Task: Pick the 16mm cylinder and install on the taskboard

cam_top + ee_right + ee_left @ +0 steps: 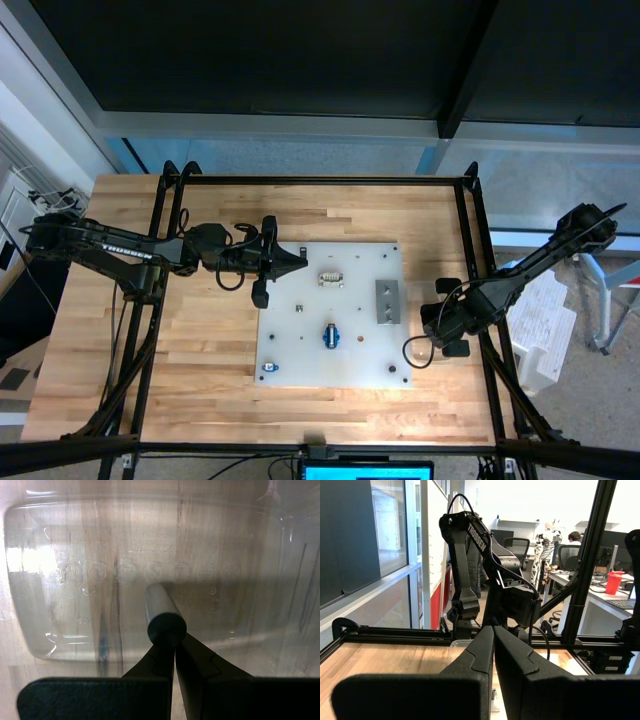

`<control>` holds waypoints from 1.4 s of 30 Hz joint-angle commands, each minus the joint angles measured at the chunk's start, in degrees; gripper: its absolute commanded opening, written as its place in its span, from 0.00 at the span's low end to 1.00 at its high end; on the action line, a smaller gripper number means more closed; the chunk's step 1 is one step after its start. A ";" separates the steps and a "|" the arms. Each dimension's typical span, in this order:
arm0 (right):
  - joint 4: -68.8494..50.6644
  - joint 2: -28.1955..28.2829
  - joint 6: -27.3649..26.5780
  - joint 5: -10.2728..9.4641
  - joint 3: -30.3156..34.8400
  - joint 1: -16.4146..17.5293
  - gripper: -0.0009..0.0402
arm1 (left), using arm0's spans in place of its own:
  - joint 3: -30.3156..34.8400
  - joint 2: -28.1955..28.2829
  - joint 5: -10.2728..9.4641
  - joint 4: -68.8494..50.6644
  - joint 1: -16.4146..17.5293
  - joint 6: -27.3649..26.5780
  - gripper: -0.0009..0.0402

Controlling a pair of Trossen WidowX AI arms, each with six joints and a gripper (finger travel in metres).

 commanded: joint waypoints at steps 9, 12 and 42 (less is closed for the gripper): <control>0.02 0.02 0.02 -0.02 0.04 0.13 0.02 | 0.02 0.02 0.02 0.02 0.02 0.00 0.02; 0.02 0.02 0.04 -0.02 0.04 0.15 0.02 | 0.02 0.02 0.00 0.02 0.00 0.02 0.02; -4.81 0.02 0.09 -1.55 5.57 0.42 0.02 | 0.02 0.02 0.00 0.02 0.02 0.02 0.02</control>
